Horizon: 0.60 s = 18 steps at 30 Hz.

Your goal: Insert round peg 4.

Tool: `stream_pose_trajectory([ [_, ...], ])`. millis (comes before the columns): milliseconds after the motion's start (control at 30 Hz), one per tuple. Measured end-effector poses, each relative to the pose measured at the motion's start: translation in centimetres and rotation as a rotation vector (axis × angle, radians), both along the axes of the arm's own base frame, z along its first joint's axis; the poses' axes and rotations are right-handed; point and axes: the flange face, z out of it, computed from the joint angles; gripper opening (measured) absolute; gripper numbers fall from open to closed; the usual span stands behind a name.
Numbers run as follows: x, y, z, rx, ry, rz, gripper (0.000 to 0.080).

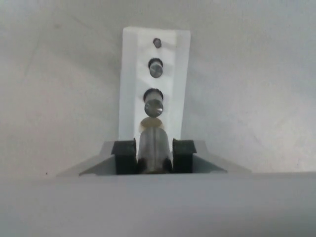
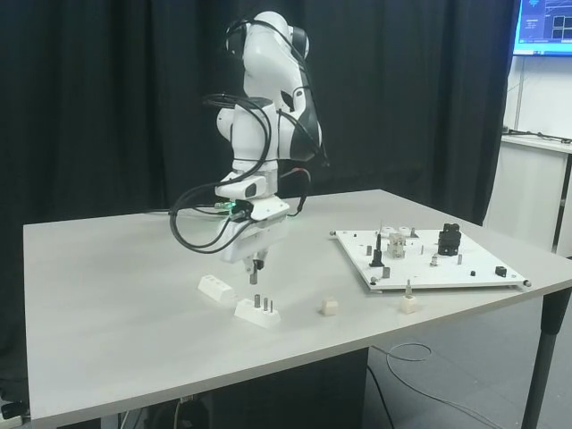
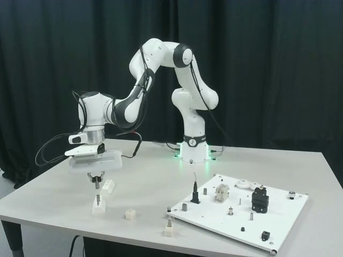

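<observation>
Fingers [image 1: 125, 157], black and blocky, clamp your smooth metal round peg [image 1: 152, 148]; just below their tips sits a white rectangular block [image 1: 129, 84] carrying three shiny pins.

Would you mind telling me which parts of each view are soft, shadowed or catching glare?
Wrist view: the round peg in the gripper and the gripper body along the bottom are soft; the peg block beyond glares white. First room view: a bright screen shows at the corner, against the black curtain. Second room view: even light, with a faint shadow under the gripper on the table.
</observation>
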Motion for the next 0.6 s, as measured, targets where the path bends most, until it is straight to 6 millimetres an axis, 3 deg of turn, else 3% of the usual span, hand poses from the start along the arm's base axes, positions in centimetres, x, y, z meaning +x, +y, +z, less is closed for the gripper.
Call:
stream_pose_trajectory([
  [300, 1.1, 3.0, 2.0, 0.016, -0.011, -0.030, 0.0153],
  [600, 2.5, 8.6, 4.0, 0.041, 0.007, -0.092, 0.0153],
])
